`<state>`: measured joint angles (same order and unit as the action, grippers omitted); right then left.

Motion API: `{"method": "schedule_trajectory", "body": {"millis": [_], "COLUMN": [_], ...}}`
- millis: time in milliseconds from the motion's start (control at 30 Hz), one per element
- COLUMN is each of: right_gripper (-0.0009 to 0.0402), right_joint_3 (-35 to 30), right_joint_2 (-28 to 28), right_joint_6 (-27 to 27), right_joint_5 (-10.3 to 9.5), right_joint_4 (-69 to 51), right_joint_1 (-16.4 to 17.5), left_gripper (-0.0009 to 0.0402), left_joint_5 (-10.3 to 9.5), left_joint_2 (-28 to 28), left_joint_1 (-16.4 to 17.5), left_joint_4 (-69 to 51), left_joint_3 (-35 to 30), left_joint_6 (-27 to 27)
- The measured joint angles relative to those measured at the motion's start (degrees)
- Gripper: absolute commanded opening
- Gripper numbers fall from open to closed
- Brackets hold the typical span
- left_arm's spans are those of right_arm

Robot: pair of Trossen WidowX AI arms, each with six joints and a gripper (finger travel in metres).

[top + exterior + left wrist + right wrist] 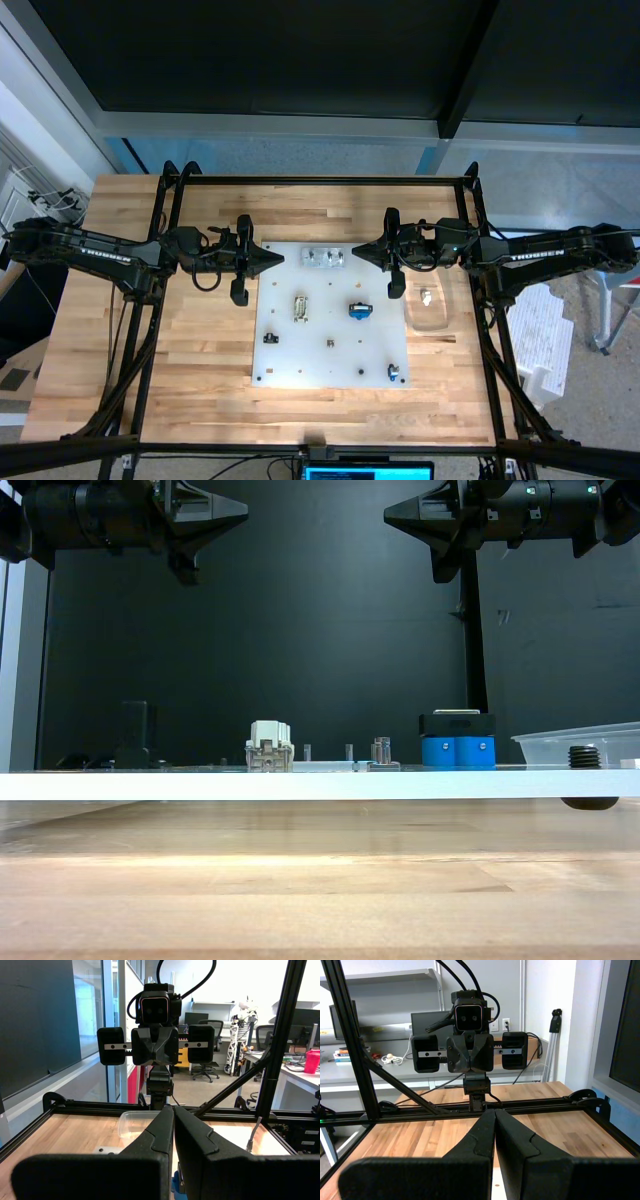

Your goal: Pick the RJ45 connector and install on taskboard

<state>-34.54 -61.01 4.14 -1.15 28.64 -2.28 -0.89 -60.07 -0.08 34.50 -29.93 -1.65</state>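
Note:
Both arms hang level above the table's far half. My left gripper point(277, 259) point(173, 1108) is shut on nothing, pointing right over the white board's point(300, 350) far left edge. My right gripper point(357, 250) point(495, 1110) is also shut and empty, pointing left over the board's far right part. The blue jack point(395, 375) point(457, 750) sits at the board's near right corner with a pale grey piece on its top. A thin grey cable point(253, 1132) stands up by that corner. In the clear tray point(432, 322) lies only the white block point(427, 297), with nothing darker on it.
On the board stand a grey-white connector housing point(300, 308) point(269, 746), a blue part point(359, 310), a clear fixture point(325, 259) at the far edge and a small black part point(270, 339). A black frame point(320, 181) rings the table.

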Motion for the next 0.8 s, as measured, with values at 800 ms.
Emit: {"method": "schedule_trajectory", "body": {"millis": [800], "right_gripper": [0.0], "right_joint_3": [0.0], "right_joint_2": [-0.1], "right_joint_6": [2.0], "right_joint_5": [-0.02], "right_joint_4": [-0.9], "right_joint_1": [0.1], "left_gripper": [0.0], "left_joint_5": [-0.02], "left_joint_2": [0.0], "left_joint_1": [0.0], "left_joint_4": [0.0], "left_joint_3": [0.0], "left_joint_6": [0.0]}}
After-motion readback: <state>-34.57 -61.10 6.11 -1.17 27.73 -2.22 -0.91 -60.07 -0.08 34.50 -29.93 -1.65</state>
